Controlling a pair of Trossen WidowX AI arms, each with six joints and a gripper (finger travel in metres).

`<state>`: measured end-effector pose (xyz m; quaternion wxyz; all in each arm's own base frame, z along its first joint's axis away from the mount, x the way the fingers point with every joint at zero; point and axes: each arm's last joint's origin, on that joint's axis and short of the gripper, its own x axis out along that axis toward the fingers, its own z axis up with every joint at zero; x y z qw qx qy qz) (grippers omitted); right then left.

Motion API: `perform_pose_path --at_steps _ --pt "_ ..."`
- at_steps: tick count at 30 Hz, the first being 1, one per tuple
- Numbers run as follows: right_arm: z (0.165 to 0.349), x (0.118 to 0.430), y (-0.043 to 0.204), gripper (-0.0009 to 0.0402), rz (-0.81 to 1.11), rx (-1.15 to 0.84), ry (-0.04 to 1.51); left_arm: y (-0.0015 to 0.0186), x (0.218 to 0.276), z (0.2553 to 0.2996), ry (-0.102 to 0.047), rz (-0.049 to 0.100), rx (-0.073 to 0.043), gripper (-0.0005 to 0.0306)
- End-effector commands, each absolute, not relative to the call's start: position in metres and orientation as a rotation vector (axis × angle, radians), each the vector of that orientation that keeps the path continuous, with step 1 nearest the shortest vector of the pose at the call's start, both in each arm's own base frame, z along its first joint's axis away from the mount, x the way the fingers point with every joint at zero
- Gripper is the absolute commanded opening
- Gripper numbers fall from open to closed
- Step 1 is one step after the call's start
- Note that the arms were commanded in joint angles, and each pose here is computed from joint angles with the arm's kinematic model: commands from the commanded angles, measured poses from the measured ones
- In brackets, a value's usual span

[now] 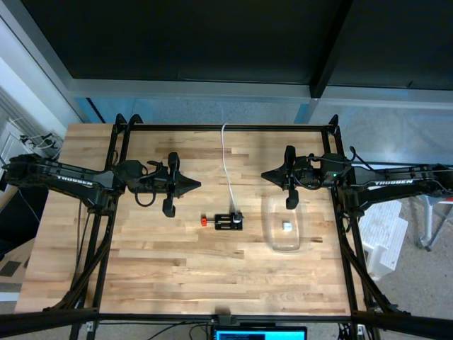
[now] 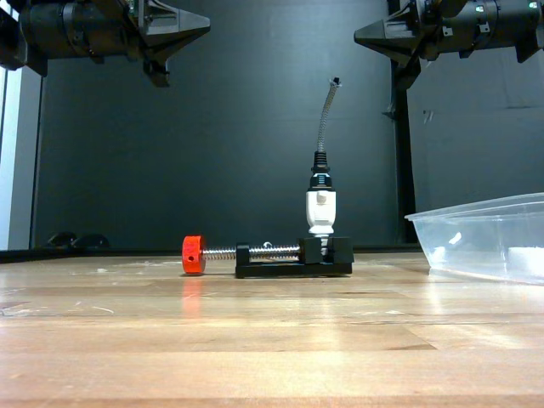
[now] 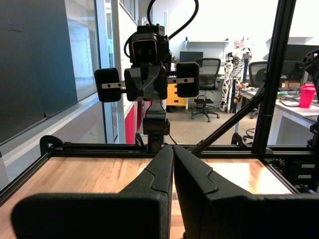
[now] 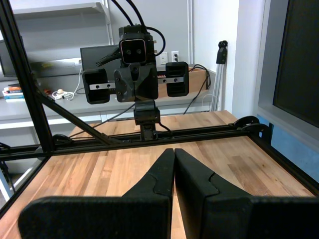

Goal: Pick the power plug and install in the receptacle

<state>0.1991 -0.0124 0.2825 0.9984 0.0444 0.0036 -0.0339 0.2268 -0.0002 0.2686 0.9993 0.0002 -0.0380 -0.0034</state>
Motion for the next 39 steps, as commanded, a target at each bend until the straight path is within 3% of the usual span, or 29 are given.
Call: perform_pose_path --at_steps 1,39 --pt "0.2824 0.1991 -0.0124 0.0 -0.068 0.089 0.007 -0.0002 0.2269 0.2685 -0.076 -0.007 0.0 0.0" --pt "0.2812 0.199 -0.0112 0.0 -0.055 0.012 0.011 -0.0002 0.2268 0.2686 -0.076 -0.007 0.0 0.0"
